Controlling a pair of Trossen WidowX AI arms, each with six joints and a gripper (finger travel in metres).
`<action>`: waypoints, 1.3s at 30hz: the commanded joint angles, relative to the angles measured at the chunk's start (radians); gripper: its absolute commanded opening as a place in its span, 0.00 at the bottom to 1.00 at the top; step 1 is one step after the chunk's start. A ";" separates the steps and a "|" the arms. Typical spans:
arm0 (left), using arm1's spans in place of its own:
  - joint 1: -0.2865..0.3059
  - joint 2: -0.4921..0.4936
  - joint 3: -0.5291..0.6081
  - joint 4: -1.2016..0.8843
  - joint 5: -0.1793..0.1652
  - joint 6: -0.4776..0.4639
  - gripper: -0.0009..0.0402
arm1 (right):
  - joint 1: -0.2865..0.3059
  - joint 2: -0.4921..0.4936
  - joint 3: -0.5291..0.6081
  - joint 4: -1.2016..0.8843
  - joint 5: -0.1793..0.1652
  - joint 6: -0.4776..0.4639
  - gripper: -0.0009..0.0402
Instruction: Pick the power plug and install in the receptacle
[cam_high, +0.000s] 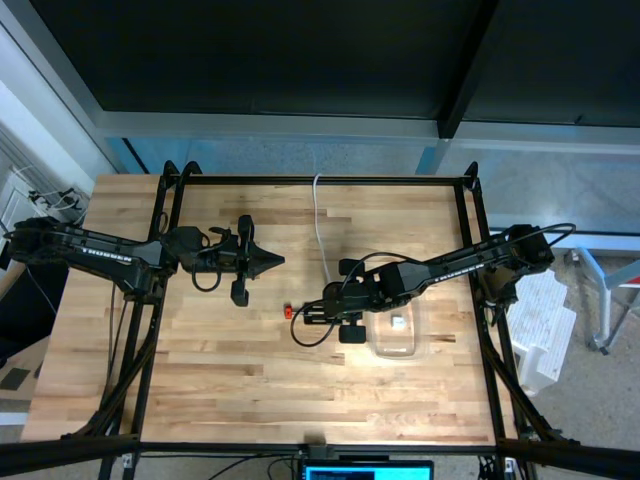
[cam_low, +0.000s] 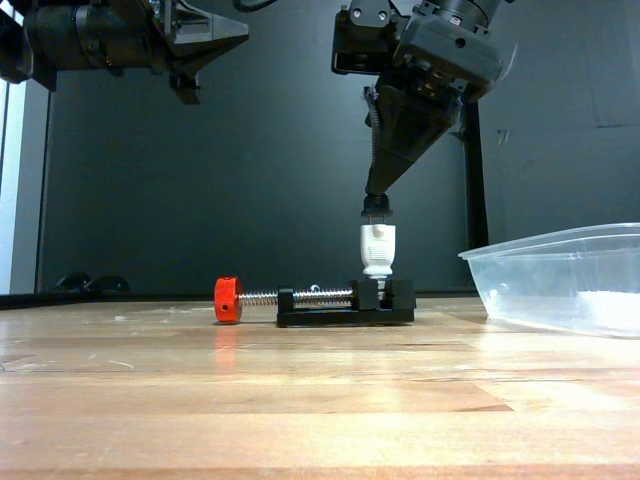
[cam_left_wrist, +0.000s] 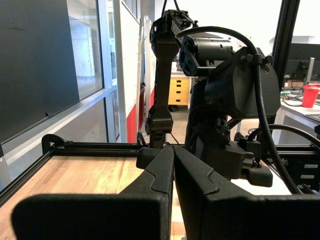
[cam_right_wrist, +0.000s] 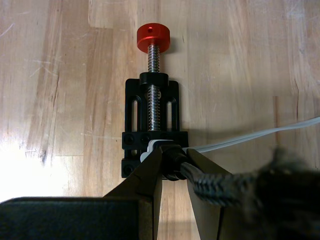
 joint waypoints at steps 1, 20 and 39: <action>0.000 0.000 0.000 0.000 0.000 0.000 0.02 | 0.001 0.000 -0.008 -0.002 -0.003 0.001 0.02; 0.000 0.000 0.000 0.000 0.000 0.000 0.02 | 0.011 0.000 -0.136 0.138 -0.003 0.005 0.02; 0.000 0.000 0.000 0.000 0.000 0.000 0.02 | 0.021 -0.010 -0.137 0.151 0.027 0.000 0.02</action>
